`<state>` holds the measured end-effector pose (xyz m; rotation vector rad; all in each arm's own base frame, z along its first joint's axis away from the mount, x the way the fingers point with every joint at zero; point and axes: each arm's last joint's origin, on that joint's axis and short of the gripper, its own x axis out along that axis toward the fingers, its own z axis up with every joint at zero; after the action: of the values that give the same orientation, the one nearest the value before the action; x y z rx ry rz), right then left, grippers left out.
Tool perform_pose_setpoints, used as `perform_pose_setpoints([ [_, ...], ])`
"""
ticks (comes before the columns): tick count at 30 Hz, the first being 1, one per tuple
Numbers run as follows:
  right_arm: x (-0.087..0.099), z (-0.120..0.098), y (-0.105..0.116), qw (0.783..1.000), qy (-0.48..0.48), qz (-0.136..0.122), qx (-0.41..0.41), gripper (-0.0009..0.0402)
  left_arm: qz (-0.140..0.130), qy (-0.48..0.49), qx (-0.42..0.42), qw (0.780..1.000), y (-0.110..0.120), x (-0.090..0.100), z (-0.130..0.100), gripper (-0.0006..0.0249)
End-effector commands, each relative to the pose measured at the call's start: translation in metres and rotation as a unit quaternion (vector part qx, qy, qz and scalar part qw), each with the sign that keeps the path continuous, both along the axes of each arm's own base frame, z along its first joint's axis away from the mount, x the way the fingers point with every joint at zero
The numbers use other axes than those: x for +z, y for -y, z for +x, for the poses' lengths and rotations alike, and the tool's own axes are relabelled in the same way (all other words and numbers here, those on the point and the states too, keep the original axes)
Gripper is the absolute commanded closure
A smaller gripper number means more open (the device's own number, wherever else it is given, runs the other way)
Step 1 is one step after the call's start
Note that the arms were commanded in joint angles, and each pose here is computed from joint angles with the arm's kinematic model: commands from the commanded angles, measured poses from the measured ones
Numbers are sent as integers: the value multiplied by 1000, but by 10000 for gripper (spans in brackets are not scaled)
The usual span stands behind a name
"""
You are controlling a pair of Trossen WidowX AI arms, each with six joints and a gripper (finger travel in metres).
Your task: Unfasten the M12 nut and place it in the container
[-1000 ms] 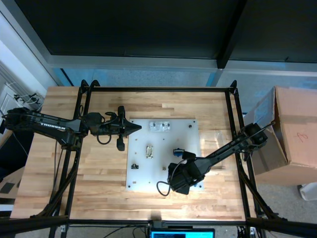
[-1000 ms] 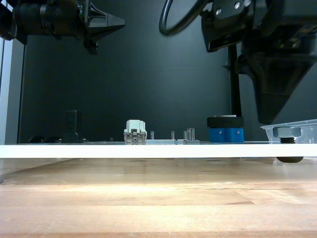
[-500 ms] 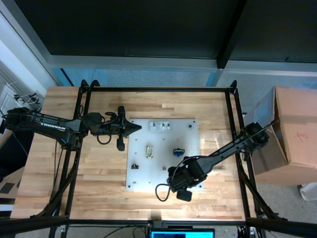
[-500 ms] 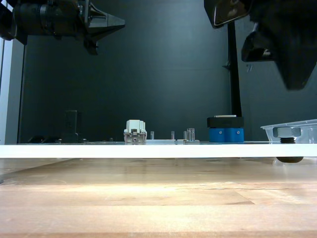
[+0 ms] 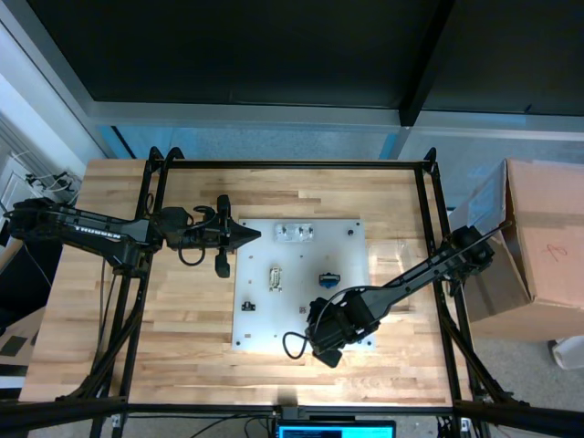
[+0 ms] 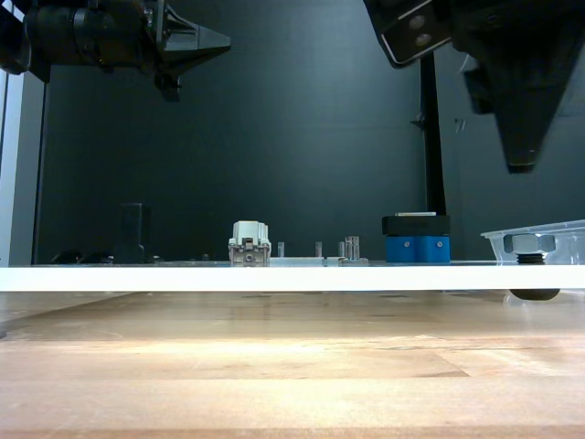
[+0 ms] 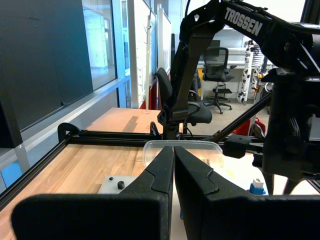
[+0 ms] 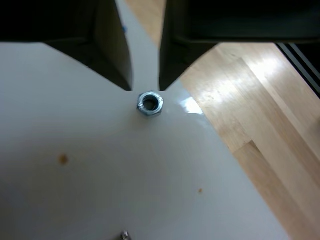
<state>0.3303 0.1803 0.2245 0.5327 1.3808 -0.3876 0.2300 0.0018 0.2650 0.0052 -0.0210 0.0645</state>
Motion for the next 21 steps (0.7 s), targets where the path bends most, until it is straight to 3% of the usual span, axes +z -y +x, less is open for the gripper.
perform_pose_setpoints([
  [1, -1, 0, 0, 1000, 0, 1, -23, 247, 0, 0, 0, 1000, 0, 0, 0, 243],
  [7, -7, 3, -1, 999, -2, -10, -36, 159, 0, 0, 0, 1000, 0, 0, 0, 243],
  [11, -21, 8, -3, 999, -12, -17, -24, 128, 0, 0, 0, 1000, 0, 0, 0, 243],
  [16, -35, 13, -6, 999, -22, -17, -23, 125, 0, 0, 0, 1000, 0, 0, 0, 243],
  [21, -42, 14, -8, 999, -35, -10, -17, 160, 0, 0, 0, 1000, 0, 0, 0, 243],
])
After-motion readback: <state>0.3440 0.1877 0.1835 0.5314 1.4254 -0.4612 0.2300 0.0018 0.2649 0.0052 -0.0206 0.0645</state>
